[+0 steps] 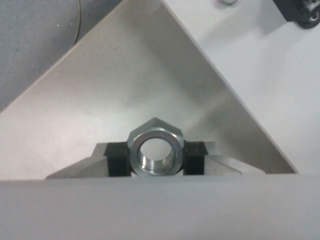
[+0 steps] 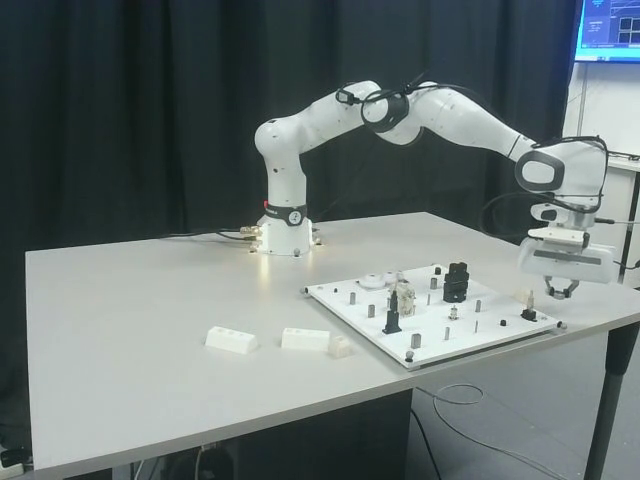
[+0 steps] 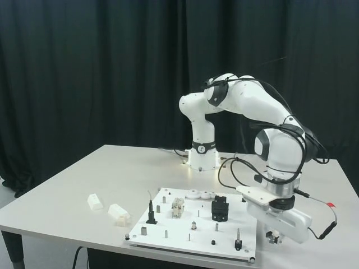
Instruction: Insert bolt 4.
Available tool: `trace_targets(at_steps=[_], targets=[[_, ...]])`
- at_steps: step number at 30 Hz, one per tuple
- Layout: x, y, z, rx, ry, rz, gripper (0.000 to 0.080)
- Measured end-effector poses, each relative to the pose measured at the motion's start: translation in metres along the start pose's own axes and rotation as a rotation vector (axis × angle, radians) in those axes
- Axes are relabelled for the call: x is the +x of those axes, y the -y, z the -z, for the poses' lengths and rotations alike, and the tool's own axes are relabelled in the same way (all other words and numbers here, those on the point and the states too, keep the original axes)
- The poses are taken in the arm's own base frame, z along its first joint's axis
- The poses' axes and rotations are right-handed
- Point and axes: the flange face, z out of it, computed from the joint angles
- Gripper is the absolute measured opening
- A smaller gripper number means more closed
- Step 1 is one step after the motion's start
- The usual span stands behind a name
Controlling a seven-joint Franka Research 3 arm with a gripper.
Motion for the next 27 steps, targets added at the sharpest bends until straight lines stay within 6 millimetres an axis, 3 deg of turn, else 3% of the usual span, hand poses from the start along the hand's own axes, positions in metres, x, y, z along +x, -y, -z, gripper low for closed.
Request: trace_targets(at_steps=[27], targets=[[0.002, -0.002, 0.023, -0.017, 0.007, 0.085, 0.0224]])
